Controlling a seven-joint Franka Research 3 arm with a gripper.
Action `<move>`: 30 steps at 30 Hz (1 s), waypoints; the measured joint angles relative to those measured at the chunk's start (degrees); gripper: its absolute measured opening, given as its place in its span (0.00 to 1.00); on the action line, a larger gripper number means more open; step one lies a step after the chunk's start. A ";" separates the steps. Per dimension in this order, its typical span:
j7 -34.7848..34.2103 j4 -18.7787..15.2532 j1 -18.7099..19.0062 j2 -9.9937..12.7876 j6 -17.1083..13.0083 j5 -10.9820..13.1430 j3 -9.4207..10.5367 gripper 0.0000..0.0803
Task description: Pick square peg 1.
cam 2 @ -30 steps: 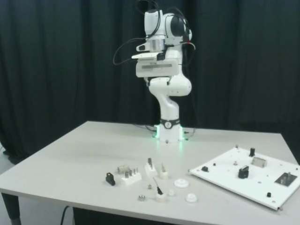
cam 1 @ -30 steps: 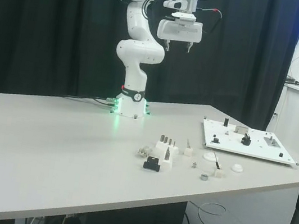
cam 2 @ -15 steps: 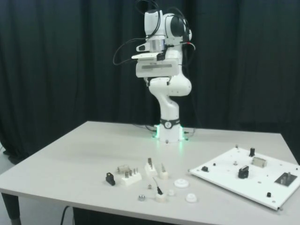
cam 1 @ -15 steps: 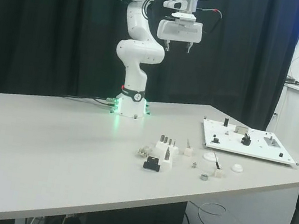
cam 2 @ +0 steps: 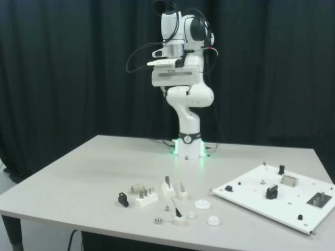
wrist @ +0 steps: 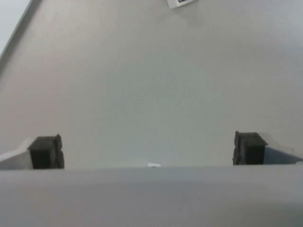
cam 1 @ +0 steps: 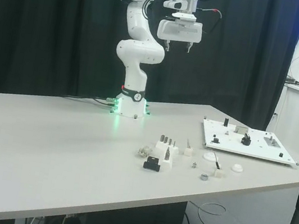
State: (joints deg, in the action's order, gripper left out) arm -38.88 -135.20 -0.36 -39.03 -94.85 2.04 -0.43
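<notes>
Grey table (cam 1: pixel 48 141), bearing the white arm (cam 1: pixel 140 42) on its green-lit base at the far side, and a white assembly board (cam 1: pixel 247 143) near one end. Gripper (cam 1: pixel 177 46) raised high above the table, fingers (wrist: pixel 46 152) spread wide, holding nothing. Cluster of small parts near the front edge: white peg holder (cam 2: pixel 146 198) with upright pegs; which one is square peg 1 cannot be told.
</notes>
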 joint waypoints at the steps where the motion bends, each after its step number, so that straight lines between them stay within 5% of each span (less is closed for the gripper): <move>1: 0.05 0.00 0.00 0.00 0.00 0.00 0.00 1.00; 30: 3.49 0.00 -0.06 1.10 -2.26 -0.31 -0.67 1.00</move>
State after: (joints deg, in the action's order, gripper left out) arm -35.40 -135.20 -0.42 -37.93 -97.11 1.73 -1.10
